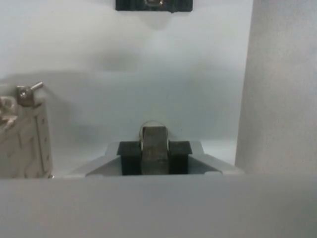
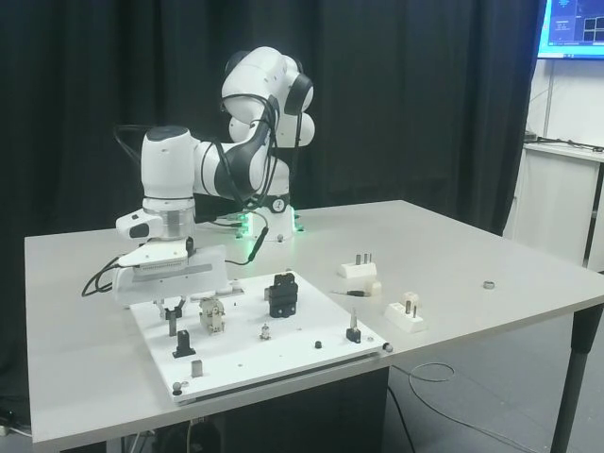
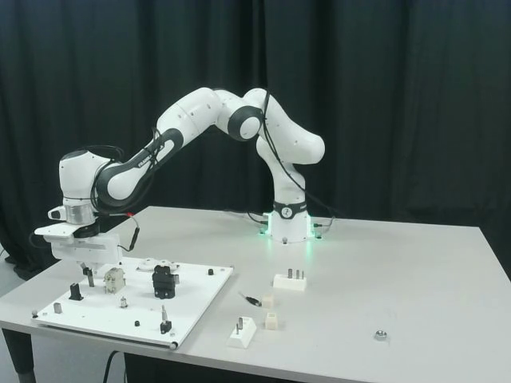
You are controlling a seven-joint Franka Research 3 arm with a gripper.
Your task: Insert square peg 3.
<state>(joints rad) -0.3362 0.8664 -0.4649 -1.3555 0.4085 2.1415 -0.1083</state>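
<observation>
One peg in play: the peg (image 1: pixel 155 148) sits upright between the black fingertips, seen end-on in the wrist view, its grey top face showing.
Gripper: the gripper (image 2: pixel 172 309) is clamped on the peg, jaws pressing both flanks; no gap shows between pad and peg.
Position: the gripper hangs low over the white board (image 2: pixel 274 363), near its far left corner as the first room view has it, at about 10 o'clock from the black block (image 2: pixel 283 295) in the board's middle.
Neighbours: a small metal bracket (image 2: pixel 212 314) stands just beside the gripper at 3 o'clock; a short black post (image 2: pixel 184 343) stands nearer the camera at 6 o'clock.
Contact: cannot tell whether the peg's lower end touches the board or has entered a hole; the fingers hide it.
Step in hand, my reading: lining up and lowering the peg into its square hole.
Doing it well: keep the peg plumb, square its flats to the hole's sides before descending, go down slowly, and ease off if it binds on an edge.
Risk: a slight twist would jam a corner; a sideways drift toward 3 o'clock could clip the bracket.
Release: open only once the peg stands by itself.
</observation>
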